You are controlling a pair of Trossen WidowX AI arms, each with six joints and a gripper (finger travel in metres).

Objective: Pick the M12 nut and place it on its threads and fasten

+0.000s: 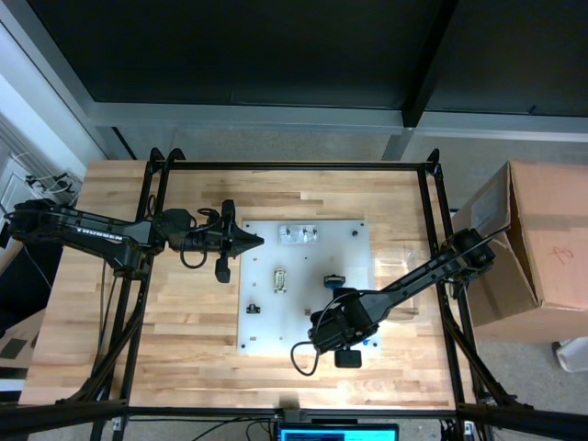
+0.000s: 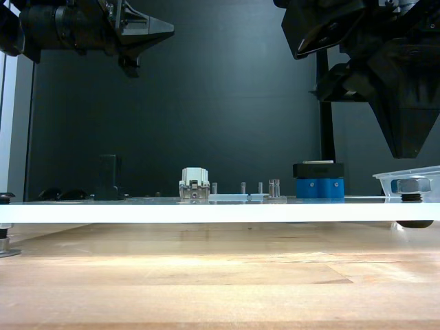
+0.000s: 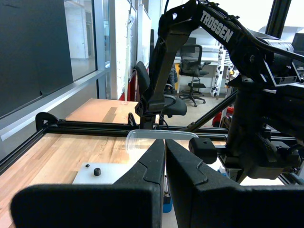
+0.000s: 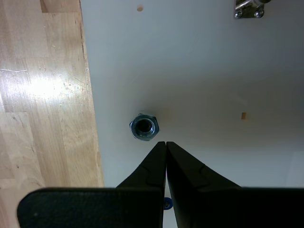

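Note:
The silver M12 nut (image 2: 412,185) sits on top of its black ribbed stud (image 2: 412,197), and ribs still show under it. From above, in the right wrist view, the nut (image 4: 144,127) stands free on the white board (image 4: 213,71) near the board's edge. My right gripper (image 4: 166,144) hangs just above and beside the nut, shut with nothing between its fingers. In the high view the right gripper (image 1: 323,338) covers the nut. My left gripper (image 1: 250,241) hovers at the board's far left edge, shut and holding nothing.
A clear tray (image 2: 385,177) stands behind the stud, off the board's right side. A blue block with a black top (image 2: 318,187) and a grey connector (image 2: 194,185) stand on the board. A cardboard box (image 1: 537,243) is beyond the table's right edge.

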